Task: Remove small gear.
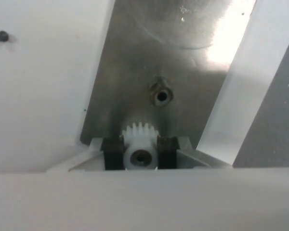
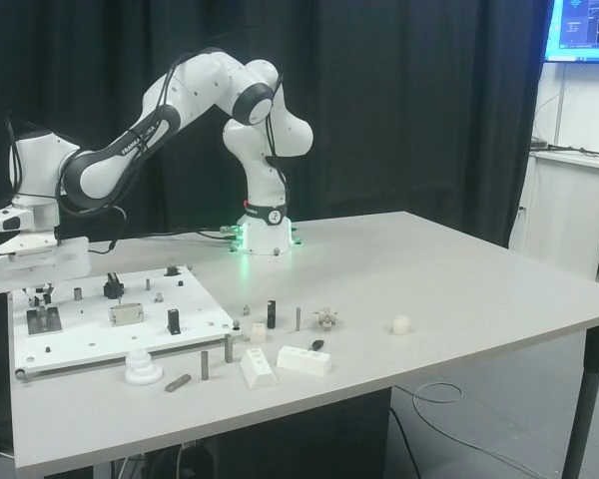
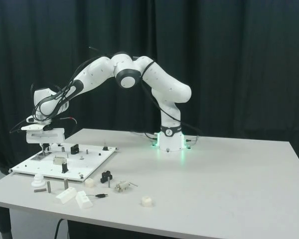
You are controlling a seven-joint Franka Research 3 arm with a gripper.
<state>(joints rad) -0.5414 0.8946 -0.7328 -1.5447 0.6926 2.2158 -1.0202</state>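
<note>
White small gear (image 1: 140,144) sits half-hidden between the tool's (image 1: 140,153) black pads (image 1: 113,151).

Robotics lab, black curtains (image 3: 239,59), grey table (image 2: 459,289), white arm (image 3: 139,74), wall monitor (image 2: 584,30)

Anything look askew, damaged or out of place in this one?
Nothing stands out. The small white gear sits squarely between the gripper fingers, above the metal plate with its peg. Loose parts lie scattered on the table beside the white board, none visibly broken.
</note>
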